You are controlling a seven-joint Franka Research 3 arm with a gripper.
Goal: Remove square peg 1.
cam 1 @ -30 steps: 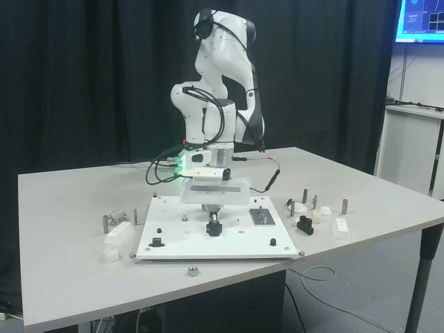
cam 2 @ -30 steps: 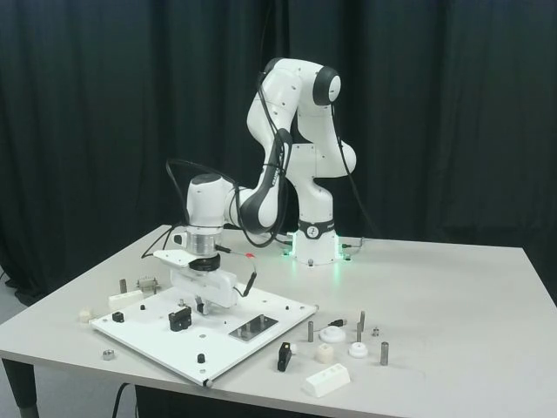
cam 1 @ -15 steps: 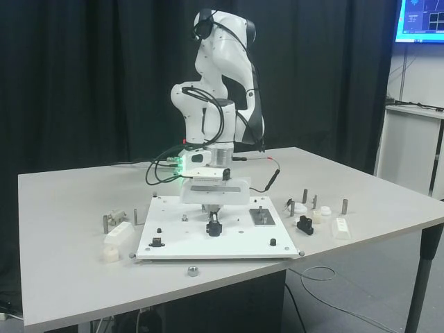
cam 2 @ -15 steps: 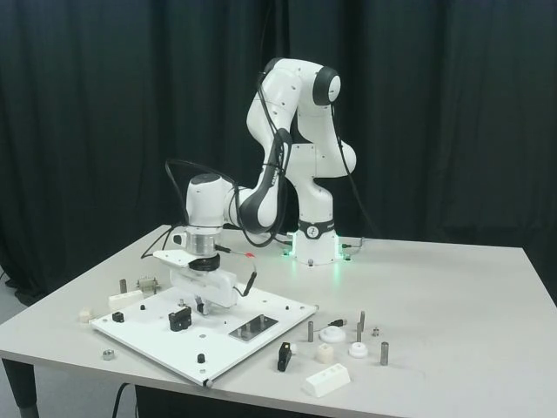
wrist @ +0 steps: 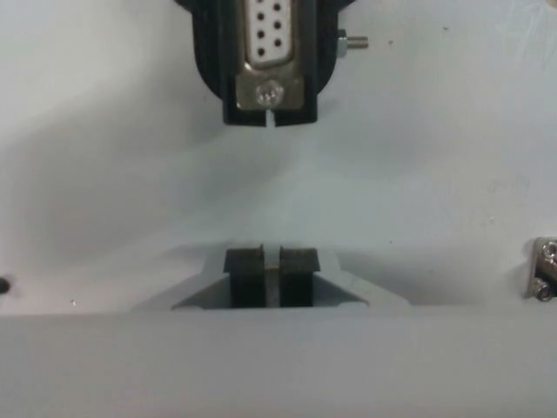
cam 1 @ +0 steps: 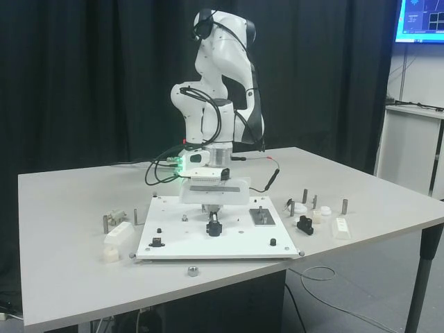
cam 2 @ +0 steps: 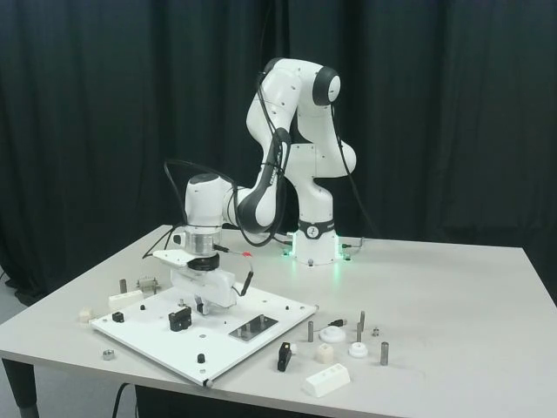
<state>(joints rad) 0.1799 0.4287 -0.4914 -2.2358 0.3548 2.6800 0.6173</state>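
Note:
My gripper hangs low over the white board, its two black pads drawn close together. A thin grey strip, the square peg, shows between them, and only that sliver of it is visible. In the room views the gripper sits just behind a black connector holder. The same holder, with its white pin socket, lies on the board beyond the fingertips. The white hand body hides the peg in both room views.
A grey metal plate is set in the board. Loose pegs, white discs and a black clip lie on the table to one side, with a white block. Another white block and a nut are nearby.
The hand has risen very slightly above the board. Nothing else has moved.

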